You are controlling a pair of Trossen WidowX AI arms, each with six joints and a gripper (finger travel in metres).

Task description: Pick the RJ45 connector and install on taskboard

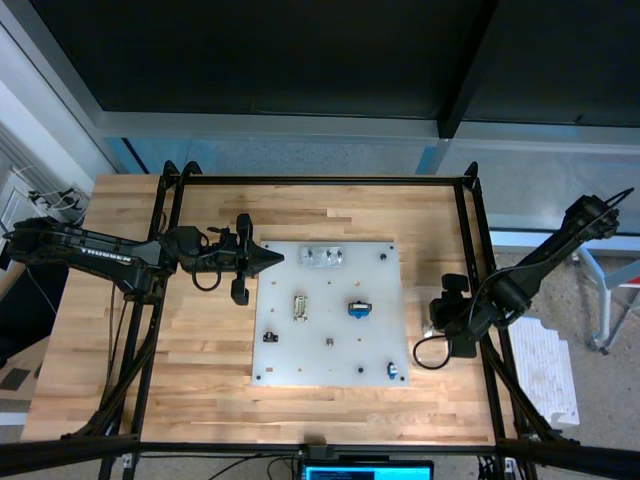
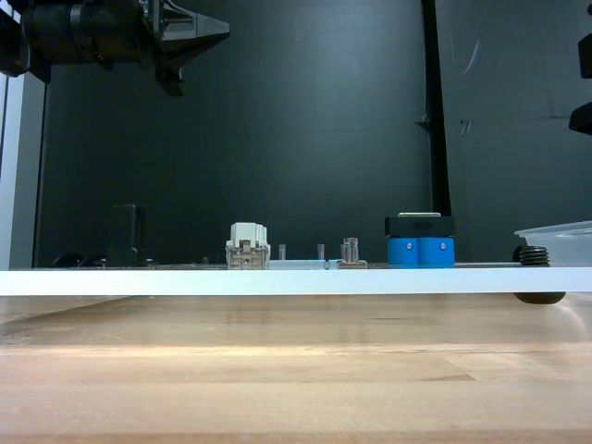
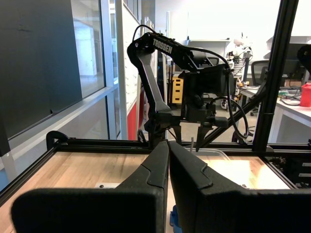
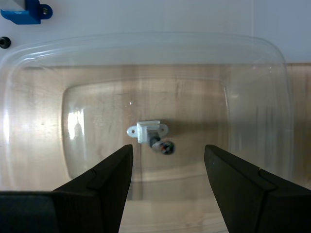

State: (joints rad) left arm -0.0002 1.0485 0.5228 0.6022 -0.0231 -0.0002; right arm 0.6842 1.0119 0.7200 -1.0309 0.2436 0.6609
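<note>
Whitish translucent RJ45 connector [image 4: 148, 132] lay on the floor of the clear plastic tray [image 4: 252, 73], roughly at the tray's centre, with a short dark stub at one end. It was touching nothing but the tray. The tray sat on the wooden table [image 1: 120, 330], just beside the right edge of the taskboard [image 1: 300, 352].

Right gripper [image 4: 168, 150] hung above the tray, pointing down into it, with its fingers [image 4: 109, 182] spread wide and grasping nothing. In the right wrist view the connector showed between the two fingertips, apart from both.

The taskboard lay flat at mid-table. It carried a silver block [image 1: 324, 257] near its far edge, a beige connector [image 1: 299, 307] left of centre, and a blue socket block [image 1: 359, 308] right of centre. A second small blue part [image 1: 395, 372] sat near the near-right corner, close to the tray.

Left gripper [image 1: 270, 258] was held over the far-left corner of the taskboard, pointing right. In the low view it was raised well above the board. Its fingers were pressed together, tips meeting, with nothing between them.
</note>
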